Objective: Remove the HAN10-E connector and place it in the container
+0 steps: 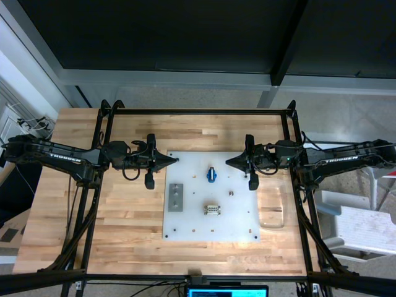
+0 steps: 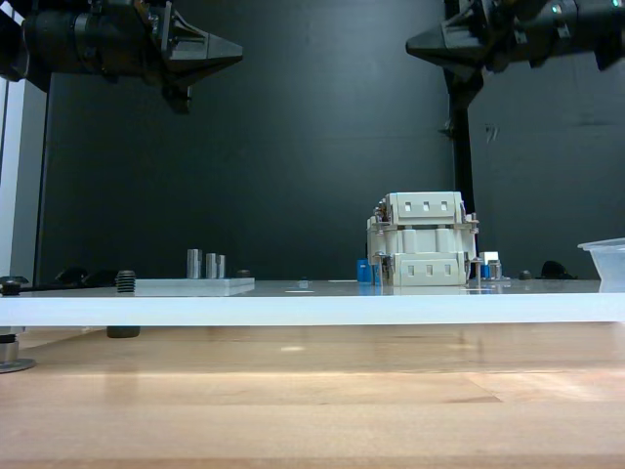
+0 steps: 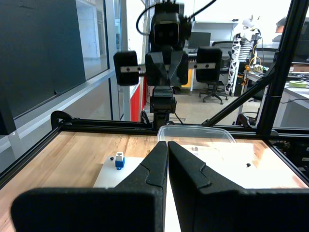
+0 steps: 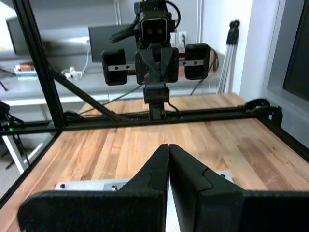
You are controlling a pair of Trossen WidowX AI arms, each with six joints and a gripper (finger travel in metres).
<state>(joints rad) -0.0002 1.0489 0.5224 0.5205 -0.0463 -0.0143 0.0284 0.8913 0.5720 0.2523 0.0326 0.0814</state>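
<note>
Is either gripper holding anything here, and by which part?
Nothing is held. Left gripper and right gripper hang shut and empty above the table; the HAN10-E connector sits on the white board.

Butcher-block table (image 1: 117, 210) inside black frame (image 1: 198, 112), grey floor (image 1: 198, 97) beyond. Dark backdrop (image 2: 293, 147) behind. Bright lab room: glass wall (image 3: 91, 43), office chair (image 3: 212, 89), monitor (image 4: 104, 36), white wall (image 4: 217, 38).

HAN10-E connector (image 1: 212, 210) on board (image 1: 238, 216), container (image 1: 271, 225) right of it; left gripper (image 1: 176, 160), right gripper (image 1: 228, 163) above
</note>
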